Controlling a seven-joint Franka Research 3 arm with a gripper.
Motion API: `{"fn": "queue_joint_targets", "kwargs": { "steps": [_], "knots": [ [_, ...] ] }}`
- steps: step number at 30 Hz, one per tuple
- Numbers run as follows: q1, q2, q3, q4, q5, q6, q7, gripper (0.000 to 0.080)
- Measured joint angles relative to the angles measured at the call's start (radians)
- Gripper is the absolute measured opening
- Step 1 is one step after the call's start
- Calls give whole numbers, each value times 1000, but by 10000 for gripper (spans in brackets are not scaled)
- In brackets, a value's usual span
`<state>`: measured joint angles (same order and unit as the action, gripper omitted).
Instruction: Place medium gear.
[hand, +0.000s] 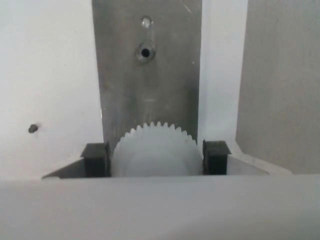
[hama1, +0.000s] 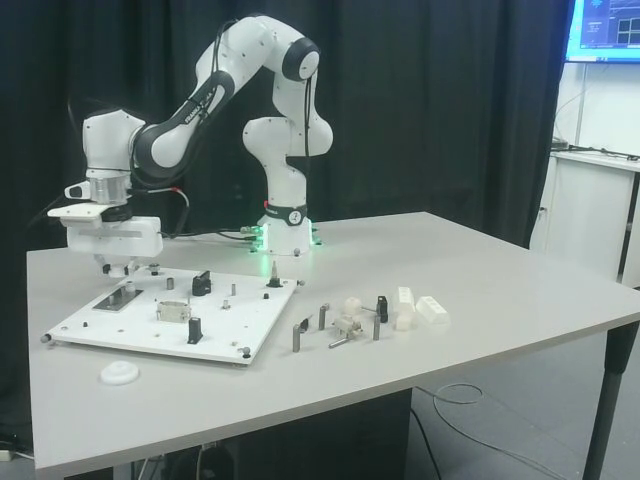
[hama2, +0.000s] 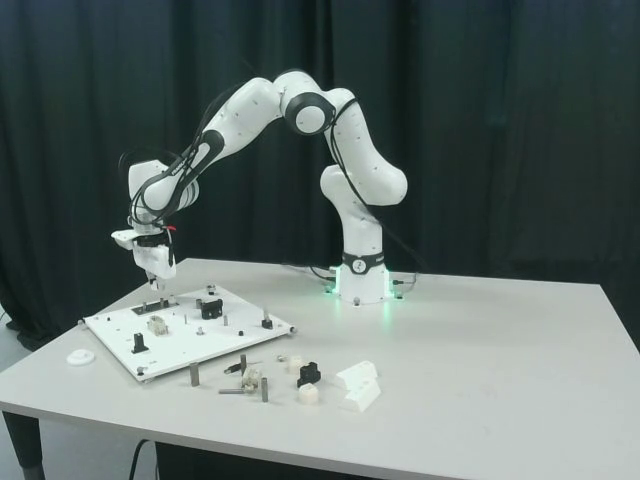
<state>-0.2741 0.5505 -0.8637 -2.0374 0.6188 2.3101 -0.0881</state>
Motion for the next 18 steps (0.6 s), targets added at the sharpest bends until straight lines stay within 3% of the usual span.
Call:
{"fn": "queue_joint_targets", "kwargs": {
  "steps": [18],
  "knots": [
    [0, 1, 10, 0, 1, 3, 11, 399]
  ]
}}
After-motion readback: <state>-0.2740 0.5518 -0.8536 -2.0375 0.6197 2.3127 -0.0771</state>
